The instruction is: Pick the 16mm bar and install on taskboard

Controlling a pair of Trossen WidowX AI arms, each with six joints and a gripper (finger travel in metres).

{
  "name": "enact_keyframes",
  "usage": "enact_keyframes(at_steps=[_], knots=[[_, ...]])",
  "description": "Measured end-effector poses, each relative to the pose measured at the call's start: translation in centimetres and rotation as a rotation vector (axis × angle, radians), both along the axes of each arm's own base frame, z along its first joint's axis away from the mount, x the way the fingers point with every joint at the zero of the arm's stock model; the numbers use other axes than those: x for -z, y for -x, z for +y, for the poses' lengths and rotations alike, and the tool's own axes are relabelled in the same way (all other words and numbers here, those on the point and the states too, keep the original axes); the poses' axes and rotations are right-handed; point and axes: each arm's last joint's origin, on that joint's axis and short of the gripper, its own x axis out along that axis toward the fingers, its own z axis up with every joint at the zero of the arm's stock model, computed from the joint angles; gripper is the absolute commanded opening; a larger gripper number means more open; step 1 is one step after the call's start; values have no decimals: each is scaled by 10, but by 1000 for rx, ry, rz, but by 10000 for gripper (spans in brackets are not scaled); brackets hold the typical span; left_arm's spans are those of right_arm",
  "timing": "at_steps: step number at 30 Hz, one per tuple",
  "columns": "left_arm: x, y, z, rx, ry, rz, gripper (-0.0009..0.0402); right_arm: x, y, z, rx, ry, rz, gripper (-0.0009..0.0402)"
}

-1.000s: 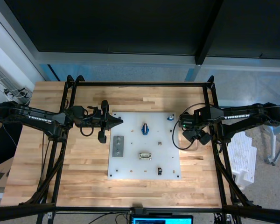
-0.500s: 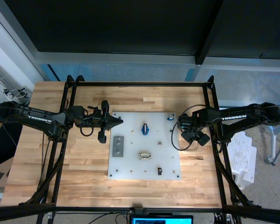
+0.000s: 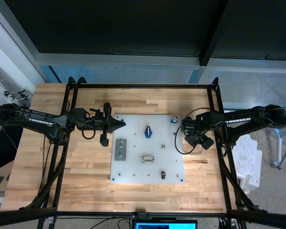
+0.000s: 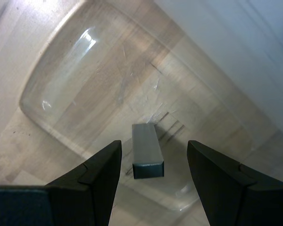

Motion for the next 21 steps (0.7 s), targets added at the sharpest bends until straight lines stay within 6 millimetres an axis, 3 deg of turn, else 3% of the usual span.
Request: enact_keyframes(at_steps=[17, 21], knots=[[0, 0, 0, 0, 0, 0, 0, 3, 1, 0, 1, -6, -2, 191], [0, 0, 0, 0, 0, 0, 0, 3, 1, 0, 1, -5, -2, 174]])
